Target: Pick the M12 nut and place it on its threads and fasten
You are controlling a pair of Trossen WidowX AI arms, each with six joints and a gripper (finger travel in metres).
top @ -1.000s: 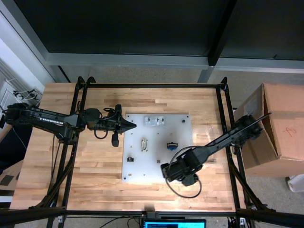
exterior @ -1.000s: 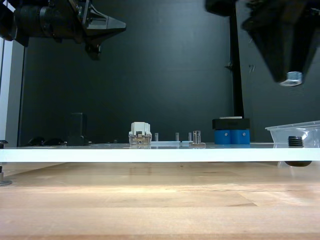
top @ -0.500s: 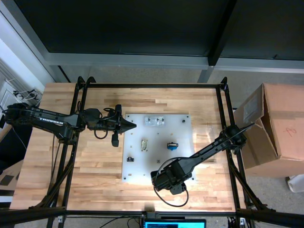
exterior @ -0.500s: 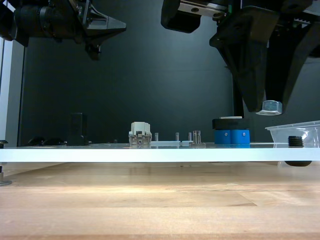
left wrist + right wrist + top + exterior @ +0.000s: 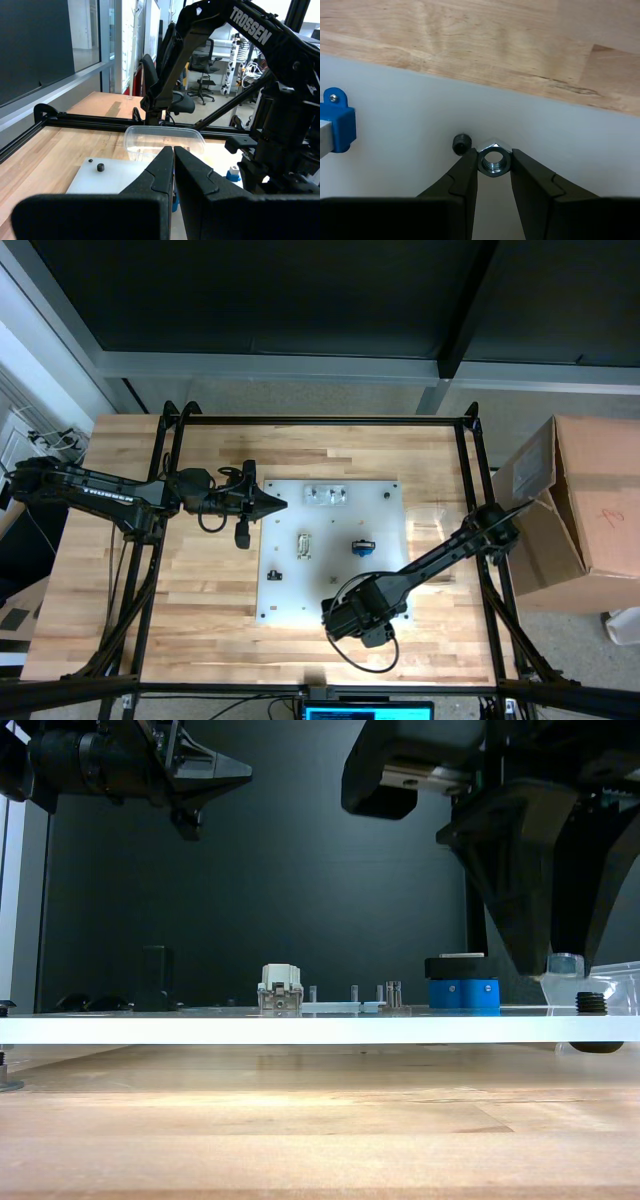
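Our right gripper [image 5: 493, 165] is clamped on the nut [image 5: 565, 963], which hangs in the air over the board [image 5: 300, 590] near its near right edge, held flat with its bore facing down and clear of the stud [image 5: 462, 144]. In the right wrist view the nut sits just beside the stud, not over it, and the low view shows it above the ribs and off to one side. We judge that the next move needs a small sideways shift until the bore is centred on the stud. Then we keep the nut level as we lower it, and turn only once it rests squarely on the top rib, since a tilted start could cross the threads. Our left gripper [image 5: 173, 150] hovers high over the board's left edge toward the far corner, its fingers together and empty. From above, the right arm covers both nut and stud. In the low view the stud stands in front of the clear tray [image 5: 163, 137], and we cannot judge how far the nut is above it
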